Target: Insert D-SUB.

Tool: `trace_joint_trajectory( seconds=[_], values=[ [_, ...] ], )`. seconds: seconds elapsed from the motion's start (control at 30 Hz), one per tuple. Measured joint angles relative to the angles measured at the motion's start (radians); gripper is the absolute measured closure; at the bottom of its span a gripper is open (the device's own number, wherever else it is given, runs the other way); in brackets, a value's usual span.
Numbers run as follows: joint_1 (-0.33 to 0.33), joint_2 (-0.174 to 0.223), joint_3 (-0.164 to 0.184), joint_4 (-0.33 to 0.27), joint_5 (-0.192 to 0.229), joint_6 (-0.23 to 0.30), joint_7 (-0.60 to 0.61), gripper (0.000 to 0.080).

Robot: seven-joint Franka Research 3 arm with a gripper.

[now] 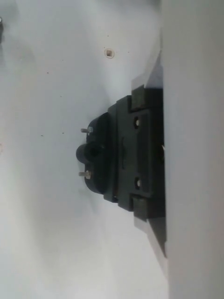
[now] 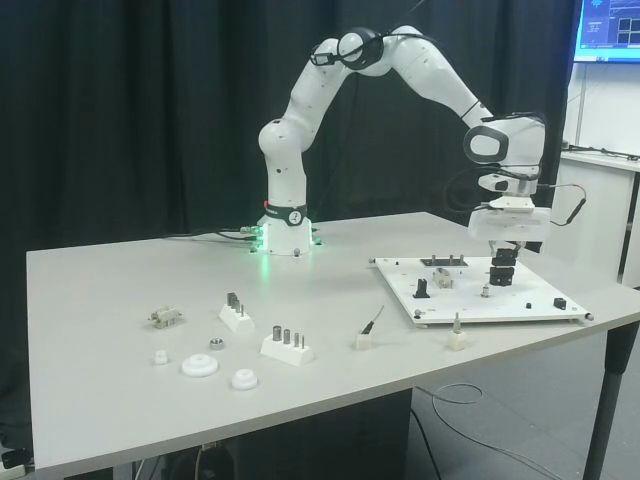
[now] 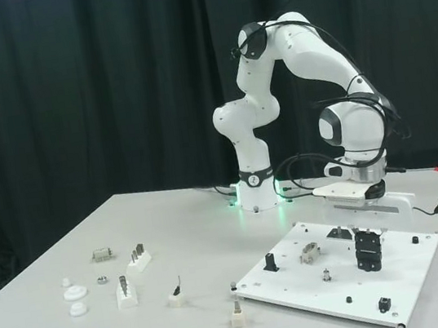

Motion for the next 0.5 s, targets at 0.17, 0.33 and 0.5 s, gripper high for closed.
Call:
trace_joint_trajectory(
  seconds=[0.17,0.33,0.5],
  values=[
    [0.000,0.000,-0.001,-0.001,0.005,0.001,0.010,0.0416],
    [0.000,0.000,-0.003,-0.001,0.016,0.001,0.011,0.0416],
    [0.000,0.000,-0.004,-0.003,0.024,0.001,0.011,0.0416]
  ],
)
